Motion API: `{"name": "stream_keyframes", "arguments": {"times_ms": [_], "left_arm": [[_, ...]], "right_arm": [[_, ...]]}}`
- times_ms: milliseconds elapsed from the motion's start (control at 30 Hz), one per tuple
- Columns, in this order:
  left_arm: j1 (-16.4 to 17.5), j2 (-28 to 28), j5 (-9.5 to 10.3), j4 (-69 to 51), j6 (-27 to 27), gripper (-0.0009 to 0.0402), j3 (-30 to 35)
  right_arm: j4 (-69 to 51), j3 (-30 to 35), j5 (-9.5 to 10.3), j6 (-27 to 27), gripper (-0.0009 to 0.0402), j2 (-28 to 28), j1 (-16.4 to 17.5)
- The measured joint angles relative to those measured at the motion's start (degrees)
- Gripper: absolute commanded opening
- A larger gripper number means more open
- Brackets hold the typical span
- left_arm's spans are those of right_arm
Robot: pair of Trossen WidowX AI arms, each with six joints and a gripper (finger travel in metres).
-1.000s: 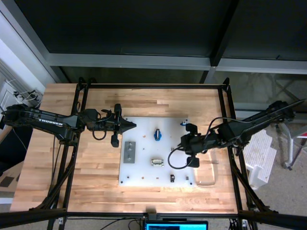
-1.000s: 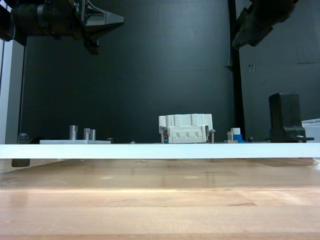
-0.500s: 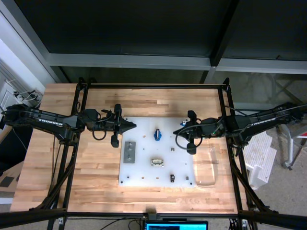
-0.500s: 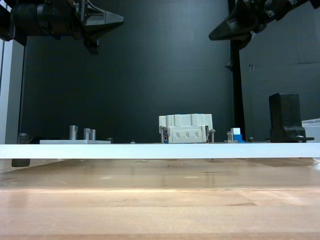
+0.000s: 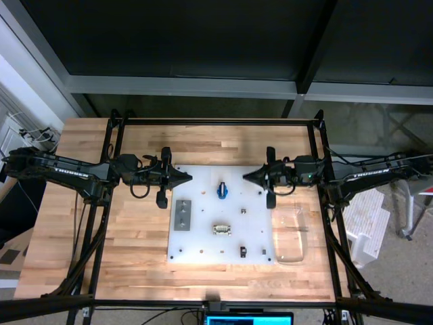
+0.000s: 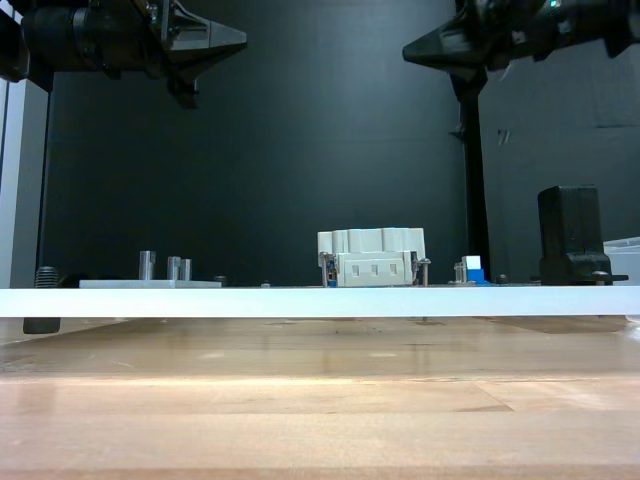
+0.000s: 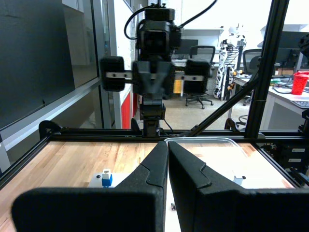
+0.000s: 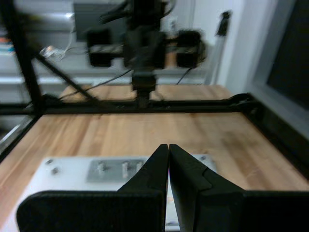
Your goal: Pick the 16mm bar and install on taskboard
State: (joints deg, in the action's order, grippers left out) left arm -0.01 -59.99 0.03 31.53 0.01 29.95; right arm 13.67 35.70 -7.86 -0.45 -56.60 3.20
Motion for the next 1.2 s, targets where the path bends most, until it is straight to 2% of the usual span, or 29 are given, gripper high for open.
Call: {"name": "stream_keyframes", "arguments": {"times_ms": [133,367,700,1200], "left_arm": [[0.0,0.0,0.02,0.0,0.0,0.0000,0.0],[0.0,0.0,0.02,0.0,0.0,0.0000,0.0],[0.0,0.0,0.02,0.0,0.0,0.0000,0.0],[0.0,0.0,0.00,0.0,0.0,0.0000,0.0]], "right_arm": [[4.4,-1.8,4.59,0.0,0.0000,0.4,-2.4],[9.2,-3.5,8.00,-0.1,0.0000,0.4,-5.0],[15.1,-6.5,8.13,0.4,0.0000,0.4,-5.2],[15.5,-7.1,9.16,0.4,0.0000,0.3,-5.2]]}}
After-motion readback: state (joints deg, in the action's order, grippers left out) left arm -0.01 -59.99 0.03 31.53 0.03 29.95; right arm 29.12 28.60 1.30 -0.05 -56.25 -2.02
